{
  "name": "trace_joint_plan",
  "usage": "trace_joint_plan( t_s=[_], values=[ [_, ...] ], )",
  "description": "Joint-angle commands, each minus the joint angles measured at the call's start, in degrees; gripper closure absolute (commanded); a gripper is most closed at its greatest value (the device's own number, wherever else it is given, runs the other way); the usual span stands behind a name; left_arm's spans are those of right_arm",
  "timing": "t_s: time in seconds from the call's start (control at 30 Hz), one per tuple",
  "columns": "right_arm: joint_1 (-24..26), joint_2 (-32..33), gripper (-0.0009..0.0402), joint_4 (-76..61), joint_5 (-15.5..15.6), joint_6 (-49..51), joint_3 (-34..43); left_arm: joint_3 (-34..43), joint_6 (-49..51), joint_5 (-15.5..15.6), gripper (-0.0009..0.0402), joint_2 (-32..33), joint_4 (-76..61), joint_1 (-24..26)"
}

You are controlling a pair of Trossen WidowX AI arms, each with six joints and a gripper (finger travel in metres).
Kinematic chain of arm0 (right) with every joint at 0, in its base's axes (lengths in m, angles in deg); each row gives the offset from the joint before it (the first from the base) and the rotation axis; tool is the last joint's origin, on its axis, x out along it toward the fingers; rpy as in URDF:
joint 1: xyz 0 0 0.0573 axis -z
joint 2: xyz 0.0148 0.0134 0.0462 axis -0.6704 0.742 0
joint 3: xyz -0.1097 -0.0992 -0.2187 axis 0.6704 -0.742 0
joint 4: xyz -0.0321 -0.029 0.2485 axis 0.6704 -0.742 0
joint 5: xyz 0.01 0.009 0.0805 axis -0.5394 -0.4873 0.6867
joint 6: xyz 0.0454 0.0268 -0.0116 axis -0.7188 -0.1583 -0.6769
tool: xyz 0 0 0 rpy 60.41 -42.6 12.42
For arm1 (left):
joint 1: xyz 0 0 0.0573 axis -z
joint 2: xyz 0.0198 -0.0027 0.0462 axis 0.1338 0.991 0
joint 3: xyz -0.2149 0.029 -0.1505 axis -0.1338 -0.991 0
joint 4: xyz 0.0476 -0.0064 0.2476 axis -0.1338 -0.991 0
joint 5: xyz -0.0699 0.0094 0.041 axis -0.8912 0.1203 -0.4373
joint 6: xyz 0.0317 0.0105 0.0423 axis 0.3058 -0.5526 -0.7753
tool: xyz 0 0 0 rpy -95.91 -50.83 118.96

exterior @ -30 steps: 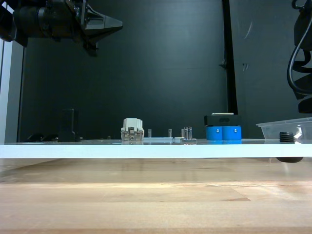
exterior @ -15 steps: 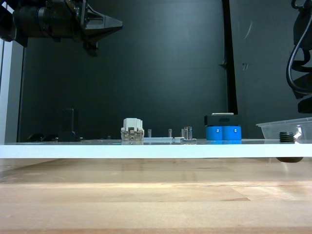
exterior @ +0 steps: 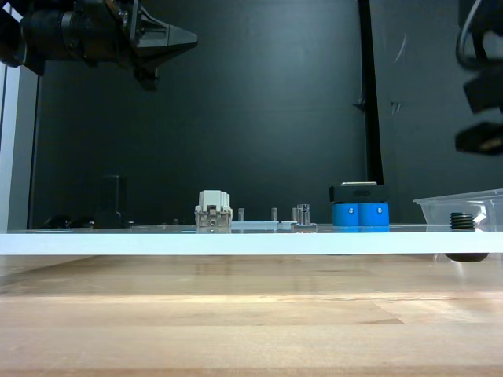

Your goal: Pick the M12 nut and place it on its threads and fasten

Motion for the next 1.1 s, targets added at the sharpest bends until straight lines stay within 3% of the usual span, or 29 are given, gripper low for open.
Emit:
trace_joint_plan(
  t_s=[0.03,0.23,0.4,0.57,0.8,0.97,1.1],
  values=[
    [0.20,2.47,0.0393,-1.84,-1.36,3.21,2.80,0.00,0.00,0.00,0.0393,0.00,0.00,-0.02],
    [1.16,7.15,0.0372,0.79,-2.97,7.08,3.26,0.00,0.00,0.00,0.0393,0.00,0.02,-0.02],
    [1.42,9.33,0.0315,1.36,-2.93,16.13,4.24,0.00,0.00,0.00,0.0393,0.00,0.02,0.00],
    [2.32,10.82,0.0257,1.97,-2.95,16.35,4.83,0.00,0.00,0.00,0.0393,0.00,0.02,-0.02],
    [2.62,13.05,0.0212,4.50,-2.93,7.76,4.70,0.00,-0.02,0.00,0.0393,0.00,0.02,0.00],
    [2.64,13.77,0.0203,4.55,-2.95,-8.94,4.61,0.00,0.00,0.00,0.0393,0.00,0.02,0.00],
    [2.64,13.77,0.0204,5.66,-3.08,-12.59,3.85,0.00,0.00,0.00,0.0393,0.00,0.00,-0.02]
  ],
)
